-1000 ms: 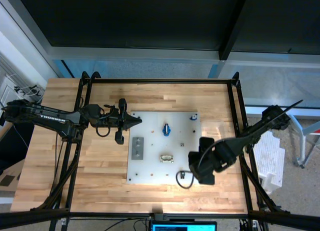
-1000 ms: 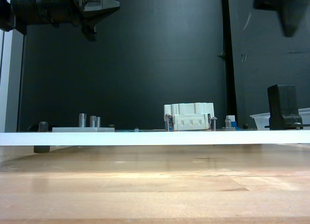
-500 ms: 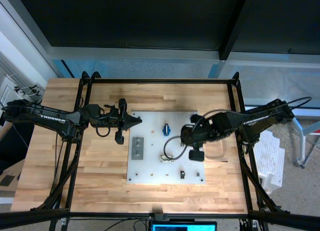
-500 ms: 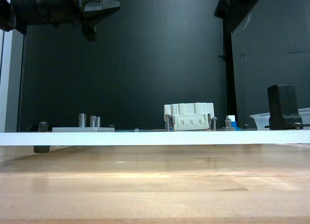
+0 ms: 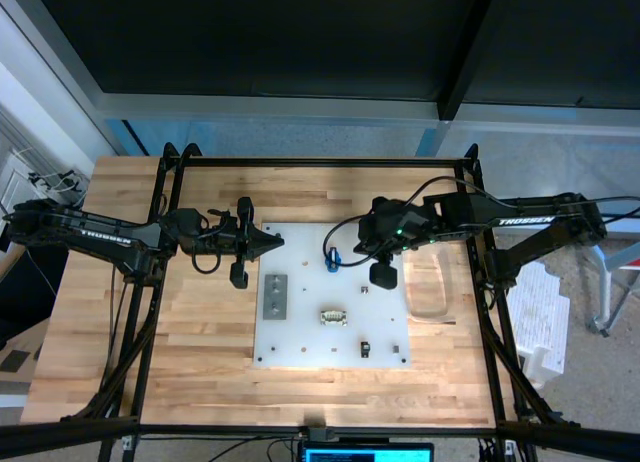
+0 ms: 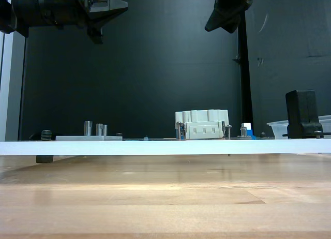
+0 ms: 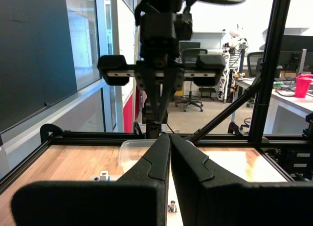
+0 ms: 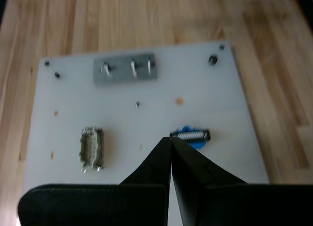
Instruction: Pick the 16mm bar and install on taskboard
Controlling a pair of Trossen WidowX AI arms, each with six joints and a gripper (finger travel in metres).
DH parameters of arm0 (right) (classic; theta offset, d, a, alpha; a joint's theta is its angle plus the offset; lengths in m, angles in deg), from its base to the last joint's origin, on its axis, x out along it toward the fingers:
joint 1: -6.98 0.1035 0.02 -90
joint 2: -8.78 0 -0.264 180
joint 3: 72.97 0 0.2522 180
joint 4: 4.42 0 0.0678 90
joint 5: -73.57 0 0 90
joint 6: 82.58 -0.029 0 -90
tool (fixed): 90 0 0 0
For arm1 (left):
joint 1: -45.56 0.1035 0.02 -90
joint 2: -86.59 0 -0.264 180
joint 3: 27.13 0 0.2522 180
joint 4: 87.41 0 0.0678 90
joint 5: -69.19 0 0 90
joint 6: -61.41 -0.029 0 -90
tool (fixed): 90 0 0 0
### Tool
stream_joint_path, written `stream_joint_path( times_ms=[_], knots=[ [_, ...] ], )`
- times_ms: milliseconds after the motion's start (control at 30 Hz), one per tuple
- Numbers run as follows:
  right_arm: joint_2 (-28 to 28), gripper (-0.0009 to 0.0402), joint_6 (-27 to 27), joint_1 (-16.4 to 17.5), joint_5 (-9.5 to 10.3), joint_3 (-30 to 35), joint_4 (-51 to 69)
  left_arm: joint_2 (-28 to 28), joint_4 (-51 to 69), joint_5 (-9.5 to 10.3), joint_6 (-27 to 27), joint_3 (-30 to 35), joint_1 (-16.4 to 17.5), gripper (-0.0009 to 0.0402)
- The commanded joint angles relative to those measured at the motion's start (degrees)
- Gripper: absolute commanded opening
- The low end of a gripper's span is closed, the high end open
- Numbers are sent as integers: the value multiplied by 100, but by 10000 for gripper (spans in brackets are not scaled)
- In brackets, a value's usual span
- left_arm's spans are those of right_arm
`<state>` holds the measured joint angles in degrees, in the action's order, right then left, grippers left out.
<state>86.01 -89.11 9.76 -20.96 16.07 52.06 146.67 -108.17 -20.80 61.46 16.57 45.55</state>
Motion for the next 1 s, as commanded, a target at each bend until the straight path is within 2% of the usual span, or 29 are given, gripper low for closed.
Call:
stream_joint_path(
  times_ms=[33, 100, 267, 733, 867, 1000],
  knots=[
    [-254, 0, 63, -98, 33, -332, -562, 2, -2, 0, 0, 2, 2, 0],
    [-426, 0, 142, -131, 57, -566, -905, 2, -2, 0, 0, 2, 2, 0],
    [-800, 0, 149, -293, 315, -1215, -1864, 2, -2, 0, 0, 2, 2, 0],
    [-1665, 0, 452, -382, 332, -2728, -4446, 2, -2, 0, 0, 2, 2, 0],
    [-1794, 0, 446, -385, 415, -3003, -4887, 2, -2, 0, 0, 2, 2, 0],
    [-1799, 0, 448, -404, 415, -3289, -5458, 2, -2, 0, 0, 2, 0, 0]
  ],
)
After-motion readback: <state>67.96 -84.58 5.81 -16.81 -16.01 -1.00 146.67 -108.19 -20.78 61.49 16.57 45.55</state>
